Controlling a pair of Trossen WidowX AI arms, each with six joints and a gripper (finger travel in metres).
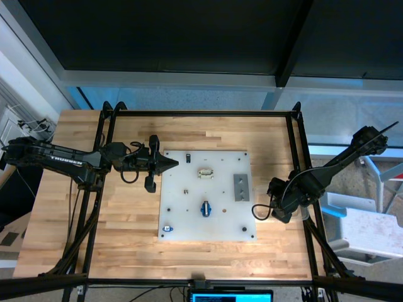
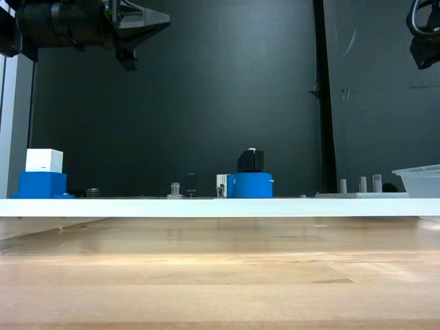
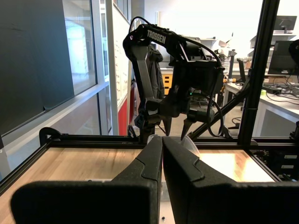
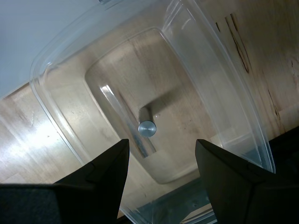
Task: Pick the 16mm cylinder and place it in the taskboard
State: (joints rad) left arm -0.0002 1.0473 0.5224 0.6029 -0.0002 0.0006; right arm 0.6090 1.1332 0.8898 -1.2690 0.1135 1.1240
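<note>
Jaws of right gripper [image 4: 161, 154] apart above clear plastic tray [image 4: 224, 84] holding small grey metal cylinder [image 4: 147, 128]; left gripper [image 3: 162, 144] well apart from tray, jaws together.

The right gripper [image 4: 162, 147] hangs spread above the clear tray [image 4: 224, 93] at the bench's right edge; the 16mm cylinder [image 4: 147, 127] stands clear of its walls; the left gripper [image 1: 171, 162], pinched together, hovers high over the taskboard's [image 1: 189, 220] left edge; a blue part [image 1: 205, 209] rises mid-board.

Black left arm [image 1: 56, 157] lettered TROSSEN, black right arm [image 1: 334, 163], looped cables [image 1: 259, 211], wedge-shaped jaws
</note>
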